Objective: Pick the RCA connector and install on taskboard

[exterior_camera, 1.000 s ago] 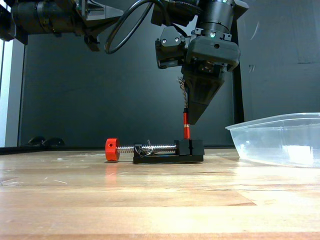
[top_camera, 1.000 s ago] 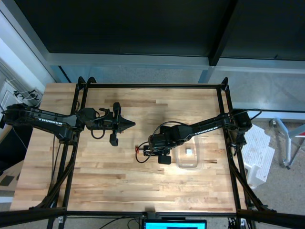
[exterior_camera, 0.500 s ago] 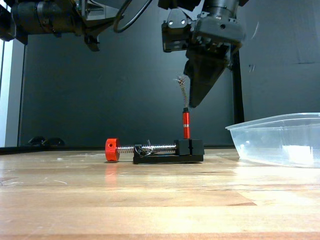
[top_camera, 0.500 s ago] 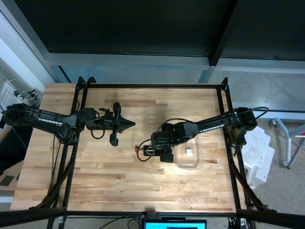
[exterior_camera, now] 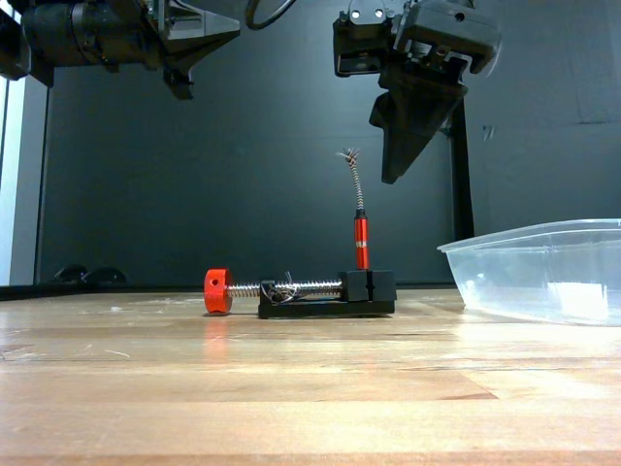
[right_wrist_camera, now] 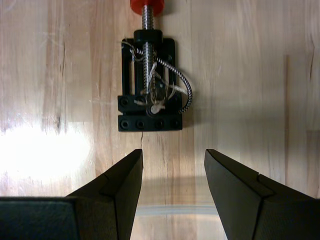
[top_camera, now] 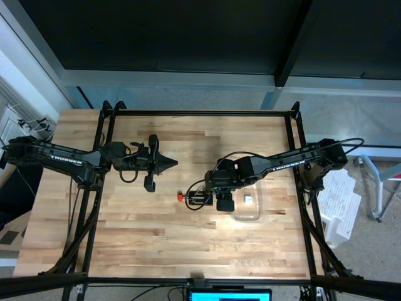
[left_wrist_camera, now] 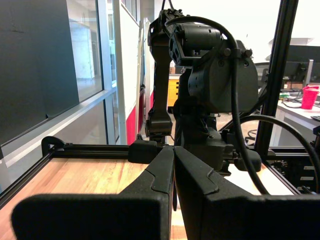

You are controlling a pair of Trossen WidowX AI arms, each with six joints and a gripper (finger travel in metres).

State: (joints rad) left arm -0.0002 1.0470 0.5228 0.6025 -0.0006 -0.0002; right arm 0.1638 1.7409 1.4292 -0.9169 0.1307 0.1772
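Lifted clear in the last second, the right gripper (exterior_camera: 389, 173) now hangs above and slightly right of the RCA connector (exterior_camera: 360, 241), its fingers spread wide and holding nothing. The connector stands upright in the block end of the taskboard (exterior_camera: 325, 299). A coiled silvery wire (exterior_camera: 356, 191) rises from its top to a frayed tip, near the gripper but not touching it. The taskboard lies flat on the wooden table (exterior_camera: 291, 388), its red-orange knob (exterior_camera: 217, 290) at the end away from the clear plastic tray (exterior_camera: 543, 277), which sits near the board with a small white piece (top_camera: 249, 199) inside. The left gripper (left_wrist_camera: 173, 152) hangs high over the table's left side, well apart from the board, fingers pressed together and empty.
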